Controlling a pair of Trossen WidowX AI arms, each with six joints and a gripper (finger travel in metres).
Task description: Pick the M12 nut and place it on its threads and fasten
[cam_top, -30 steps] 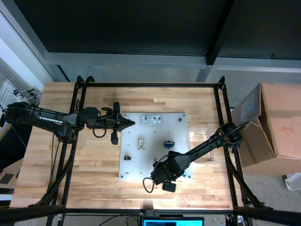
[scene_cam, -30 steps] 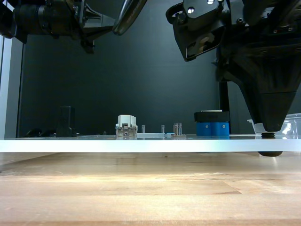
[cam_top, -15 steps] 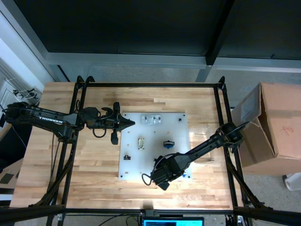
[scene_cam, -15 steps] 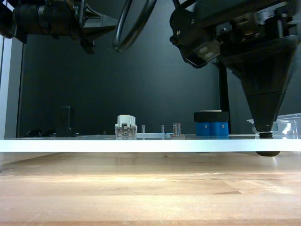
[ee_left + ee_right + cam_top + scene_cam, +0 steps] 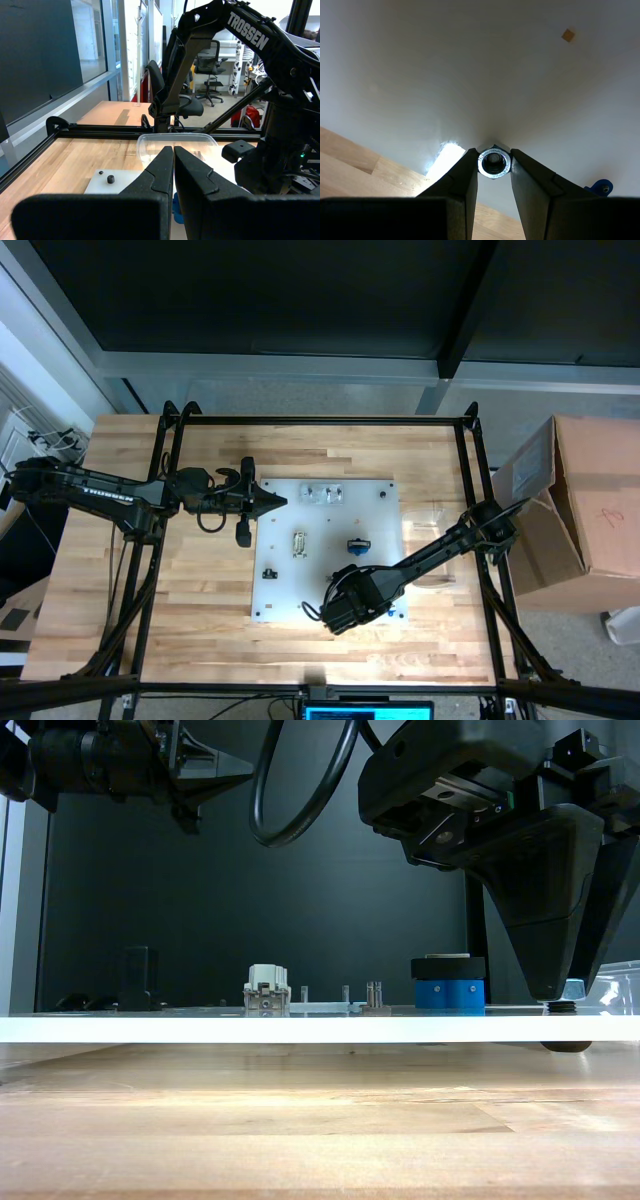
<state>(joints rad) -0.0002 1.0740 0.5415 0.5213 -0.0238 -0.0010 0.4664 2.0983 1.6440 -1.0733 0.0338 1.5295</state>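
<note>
Near right edge of the white board (image 5: 285,585): right gripper (image 5: 557,992) points straight down, tips just above the black stud (image 5: 562,1007). Its jaws pinch the silver M12 nut (image 5: 494,163) flat, bore facing the board. Ribs show bare beneath the tips, so the nut sits at the stud's top at most; whether its threads have caught, cannot tell.

Step in hand, judged: starting the nut on its threads. Next calls for a square axis, light downward pressure, then turning.

Farther back, at the board's far left edge, left gripper (image 5: 173,149) hangs above the table, jaws pressed together, holding nothing.
</note>
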